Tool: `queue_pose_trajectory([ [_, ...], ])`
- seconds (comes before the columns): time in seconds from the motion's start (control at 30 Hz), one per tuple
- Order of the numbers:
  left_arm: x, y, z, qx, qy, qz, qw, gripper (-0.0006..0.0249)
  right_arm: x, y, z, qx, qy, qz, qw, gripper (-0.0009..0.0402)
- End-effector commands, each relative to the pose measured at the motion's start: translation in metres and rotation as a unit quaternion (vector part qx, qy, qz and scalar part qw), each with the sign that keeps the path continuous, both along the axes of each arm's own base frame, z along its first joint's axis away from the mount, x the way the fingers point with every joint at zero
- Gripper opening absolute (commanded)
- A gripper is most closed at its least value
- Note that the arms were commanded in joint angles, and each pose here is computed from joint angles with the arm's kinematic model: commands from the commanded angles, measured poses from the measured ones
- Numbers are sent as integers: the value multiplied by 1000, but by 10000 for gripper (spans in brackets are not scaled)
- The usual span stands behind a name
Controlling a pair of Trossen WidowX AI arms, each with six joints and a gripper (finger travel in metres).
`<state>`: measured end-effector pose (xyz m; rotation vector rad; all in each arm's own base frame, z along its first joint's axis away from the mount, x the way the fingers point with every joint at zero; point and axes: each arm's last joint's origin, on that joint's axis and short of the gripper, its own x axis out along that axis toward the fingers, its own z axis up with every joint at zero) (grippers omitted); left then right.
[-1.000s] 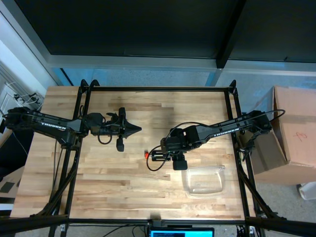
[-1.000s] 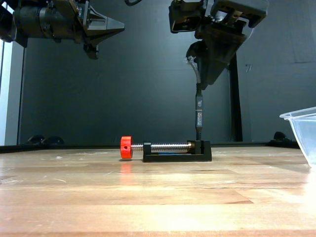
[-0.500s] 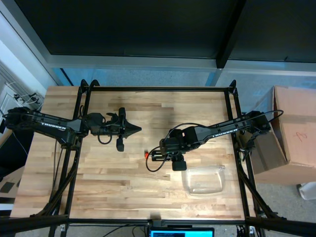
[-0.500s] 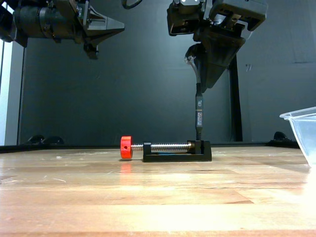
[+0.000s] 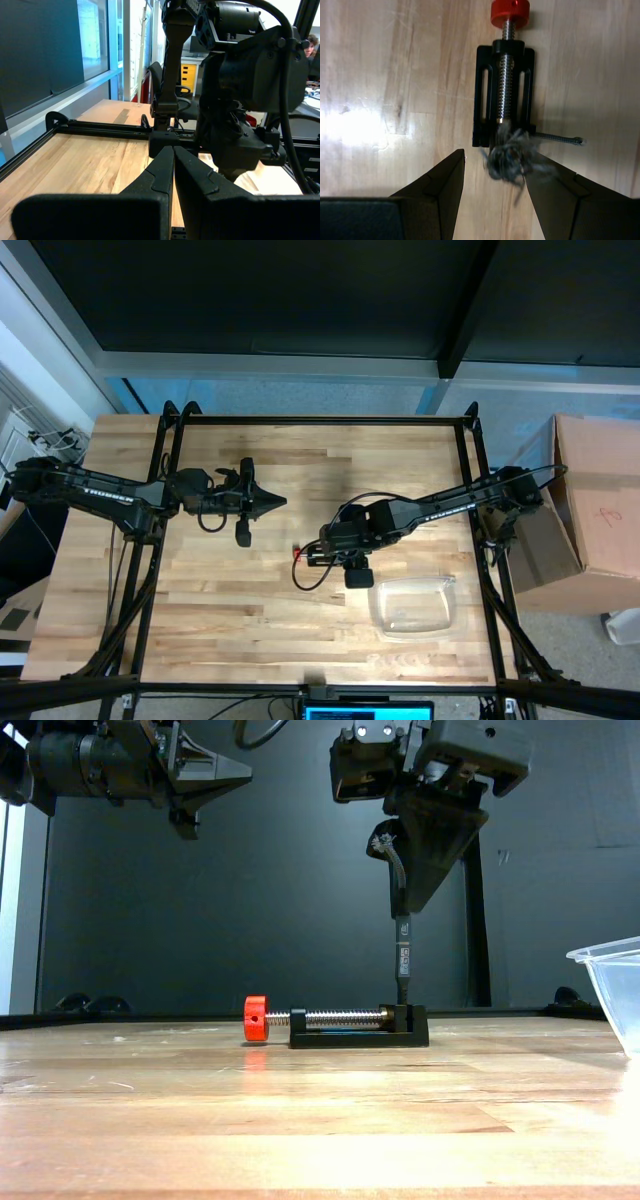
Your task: Remove the USB-C connector from the USB-C receptacle and place in the container
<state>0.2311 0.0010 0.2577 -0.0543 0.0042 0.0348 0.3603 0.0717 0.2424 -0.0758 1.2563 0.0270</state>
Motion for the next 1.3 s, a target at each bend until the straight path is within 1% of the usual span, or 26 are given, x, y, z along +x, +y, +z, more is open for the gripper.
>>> queue_pose_trajectory([
  [0.03, 0, 0, 0, 0, 0, 0, 1000, 0, 4, 0, -4, -1, -3, -2, 1000, 155],
  [0.1, 0, 0, 0, 0, 0, 0, 1000, 0, 4, 1, -4, 1, -8, -2, 1000, 143],
  [0.2, 0, 0, 0, 0, 0, 0, 1000, 0, 4, 1, -4, 0, -7, -1, 1000, 112],
  [0.47, 0, 0, 0, 0, 0, 0, 1000, 0, 4, 0, -4, 0, -7, -1, 1000, 0],
  [0.5, 0, 0, 0, 0, 0, 0, 1000, 0, 4, 1, -4, 0, -7, -1, 1000, -3],
  [0.6, 0, 0, 0, 0, 0, 0, 1000, 0, 4, 1, -4, 0, -7, -2, 1000, 8],
  [0.73, 0, 0, 0, 0, 0, 0, 1000, 0, 4, 0, -4, 0, -8, -2, 1000, -2],
  [0.9, 0, 0, 0, 0, 0, 0, 1000, 0, 3, 0, -1, 1, -12, -2, 1000, -1],
  [1.1, 0, 0, 0, 0, 0, 0, 1000, 0, 2, 0, 9, 4, -25, -3, 1000, 0],
  [1.3, 0, 0, 0, 0, 0, 0, 1000, 0, 0, -1, 26, 9, -47, -3, 999, 0],
])
